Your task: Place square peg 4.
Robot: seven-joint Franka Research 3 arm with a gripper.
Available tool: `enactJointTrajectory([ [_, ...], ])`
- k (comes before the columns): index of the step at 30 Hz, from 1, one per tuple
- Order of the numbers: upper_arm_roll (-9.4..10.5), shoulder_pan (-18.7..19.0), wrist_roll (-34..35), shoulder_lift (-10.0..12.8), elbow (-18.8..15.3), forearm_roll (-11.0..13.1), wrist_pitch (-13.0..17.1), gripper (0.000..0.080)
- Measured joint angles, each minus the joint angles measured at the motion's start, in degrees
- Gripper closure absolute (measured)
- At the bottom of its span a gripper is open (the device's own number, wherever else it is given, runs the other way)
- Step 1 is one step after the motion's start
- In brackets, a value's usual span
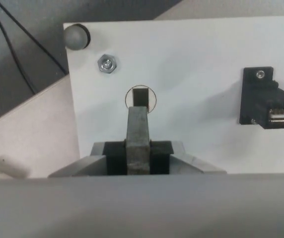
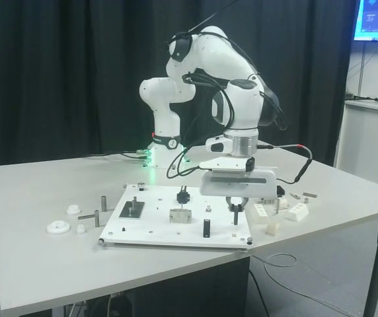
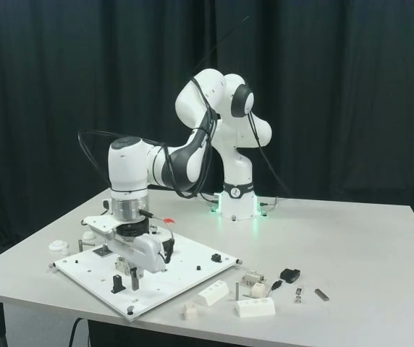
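From the wrist, the tool [image 1: 138, 157] is clamped on the peg [image 1: 138, 136], a grey square bar that runs straight out from between the black pads [image 1: 114, 157]. The peg's far end meets the square hole [image 1: 140, 97] in the white board [image 1: 196, 59], inside a thin drawn circle. Peg and hole look lined up; I cannot tell whether the tip has entered yet. A nut [image 1: 106, 64] and a black socket block [image 1: 268, 99] sit well off to either side.

From the first room camera, the tool [image 2: 234, 206] points straight down near the board's [image 2: 156, 231] front right corner, the peg [image 2: 235, 216] upright with its long axis vertical and its lower end at the surface.

From the second room camera, the tool [image 3: 133, 273] stands over the board [image 3: 185, 271] on the bench [image 3: 352, 246], peg hidden. The move, I judge, is straight down along the peg's axis.
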Motion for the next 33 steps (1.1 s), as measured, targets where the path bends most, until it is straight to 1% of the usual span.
enactJointTrajectory([
  [5,0.01,0.5,0.0,0.0,-0.1,0.0,-0.4,0.0708],
  [10,0.05,1.6,0.0,-0.3,-0.5,0.1,-1.8,0.0708],
  [14,0.07,2.9,0.3,-1.1,-1.5,0.2,-3.1,0.0708],
  [21,0.17,6.4,3.2,-3.3,-4.5,0.2,-4.0,0.0708],
  [28,0.18,10.7,6.8,-5.9,-8.2,0.2,-3.9,0.0708],
  [33,0.17,13.8,9.1,-7.4,-10.4,0.0,-3.1,0.0708],
])
